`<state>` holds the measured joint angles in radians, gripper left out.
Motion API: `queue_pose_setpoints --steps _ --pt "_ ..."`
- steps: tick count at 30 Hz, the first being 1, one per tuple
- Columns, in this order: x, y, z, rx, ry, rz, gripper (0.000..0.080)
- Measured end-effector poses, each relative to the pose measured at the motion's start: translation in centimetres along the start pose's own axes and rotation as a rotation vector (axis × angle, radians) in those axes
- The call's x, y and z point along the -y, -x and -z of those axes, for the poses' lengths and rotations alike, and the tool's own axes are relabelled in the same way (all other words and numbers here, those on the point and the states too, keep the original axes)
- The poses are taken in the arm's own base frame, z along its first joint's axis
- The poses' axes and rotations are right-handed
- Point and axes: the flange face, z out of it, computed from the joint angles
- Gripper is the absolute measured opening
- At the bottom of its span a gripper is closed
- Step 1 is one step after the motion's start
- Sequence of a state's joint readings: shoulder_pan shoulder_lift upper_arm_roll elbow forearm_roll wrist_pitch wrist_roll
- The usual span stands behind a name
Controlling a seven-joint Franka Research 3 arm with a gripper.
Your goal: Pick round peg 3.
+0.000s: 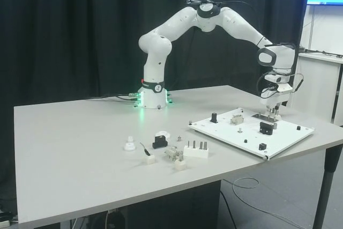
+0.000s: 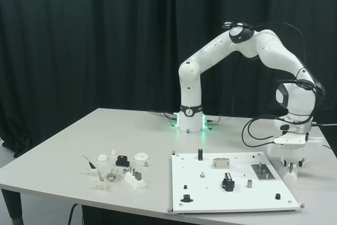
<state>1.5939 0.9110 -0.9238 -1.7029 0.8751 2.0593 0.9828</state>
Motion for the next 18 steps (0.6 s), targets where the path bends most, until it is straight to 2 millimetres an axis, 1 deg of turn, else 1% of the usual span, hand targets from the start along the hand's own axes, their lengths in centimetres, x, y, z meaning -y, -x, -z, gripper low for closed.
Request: queue_pose_setpoints --steps 1,5,6,11,12,18 --pt "-0.01 -0.02 0.0 -0.001 0.0 0.0 0.0524" --pt "-0.02 -0.09 -0.01 -0.005 -0.001 0.0 0.0524" --pt "-0.01 -0.11 0.0 -0.005 -0.002 0.0 0.0358" --pt "0.01 -0.14 0.02 -0.008 -0.005 0.0 0.0358" --pt "0.01 -0.15 0.03 -0.008 -0.005 0.0 0.02" --pt "0.03 -0.18 0.06 -0.01 -0.007 0.0 0.02"
